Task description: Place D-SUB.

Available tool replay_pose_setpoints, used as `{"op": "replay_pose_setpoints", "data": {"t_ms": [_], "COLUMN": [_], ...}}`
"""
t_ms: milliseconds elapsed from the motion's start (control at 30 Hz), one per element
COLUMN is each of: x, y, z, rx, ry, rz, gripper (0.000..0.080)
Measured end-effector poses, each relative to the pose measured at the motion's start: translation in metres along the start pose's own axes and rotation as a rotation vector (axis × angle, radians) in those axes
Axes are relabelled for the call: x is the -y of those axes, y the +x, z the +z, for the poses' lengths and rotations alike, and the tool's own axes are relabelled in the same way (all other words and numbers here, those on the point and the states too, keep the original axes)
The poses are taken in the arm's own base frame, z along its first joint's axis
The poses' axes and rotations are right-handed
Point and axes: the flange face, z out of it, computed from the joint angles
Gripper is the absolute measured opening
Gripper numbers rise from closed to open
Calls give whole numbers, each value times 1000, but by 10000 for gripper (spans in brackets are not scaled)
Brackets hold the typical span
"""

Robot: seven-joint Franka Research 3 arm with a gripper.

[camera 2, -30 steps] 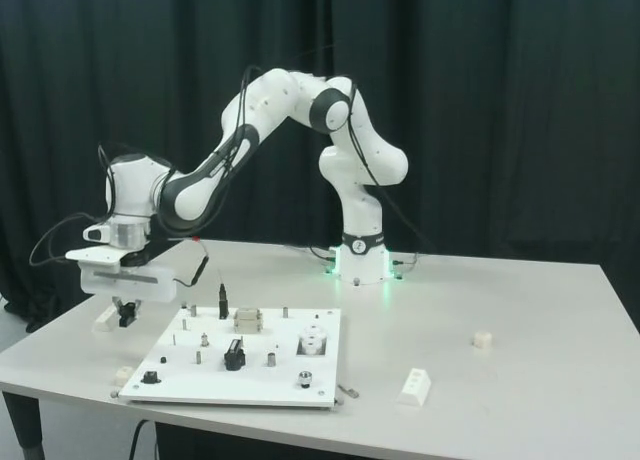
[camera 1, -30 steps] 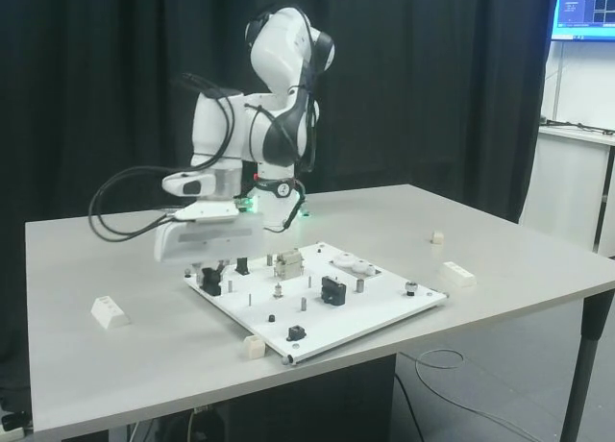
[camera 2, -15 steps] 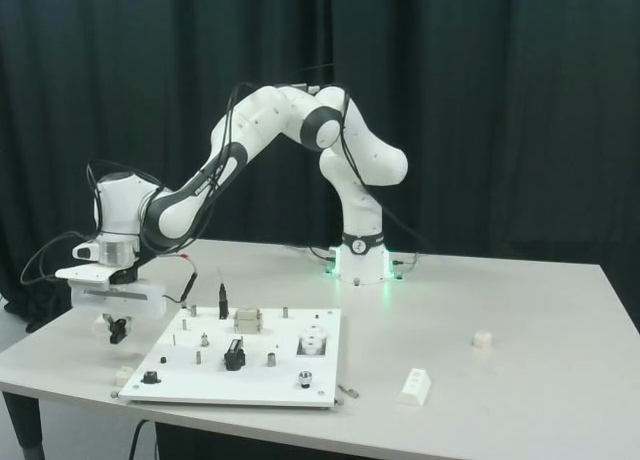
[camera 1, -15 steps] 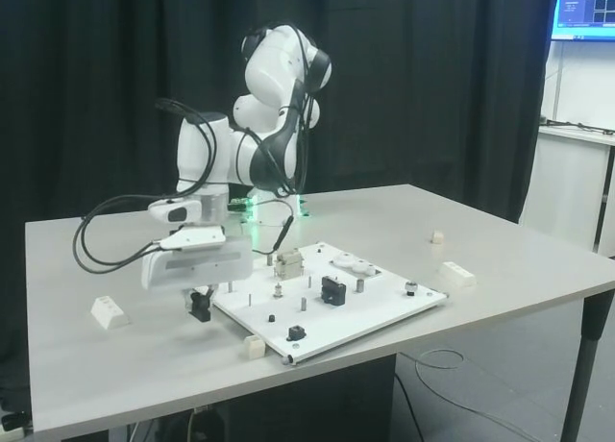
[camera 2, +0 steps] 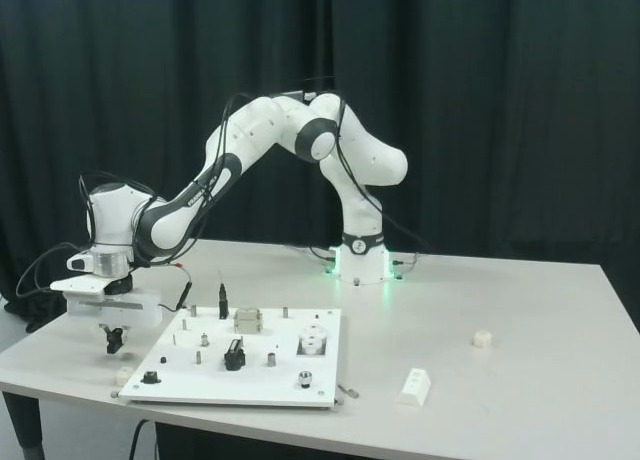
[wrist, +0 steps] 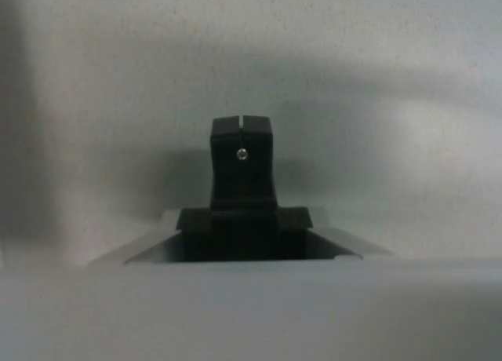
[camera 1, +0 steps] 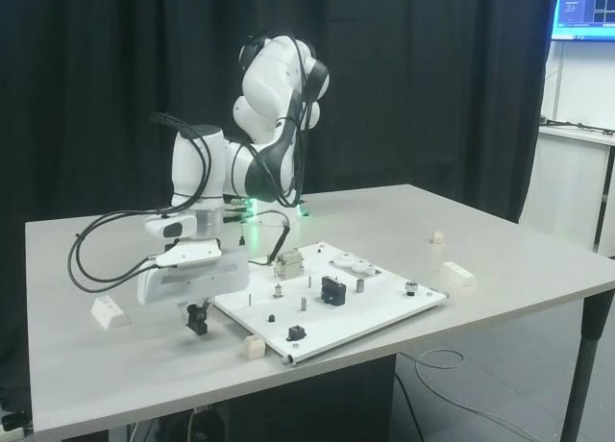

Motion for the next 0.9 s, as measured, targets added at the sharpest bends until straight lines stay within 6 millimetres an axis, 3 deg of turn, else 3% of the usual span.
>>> {"op": "replay_pose_setpoints", "data": {"t_ms": [867,900], "x": [-4,-4], "y": [9,10], "z": [8,8], "rx": [39,40], "ry": [1,1], "rz": [-7,-7], "gripper": [153,392]}}
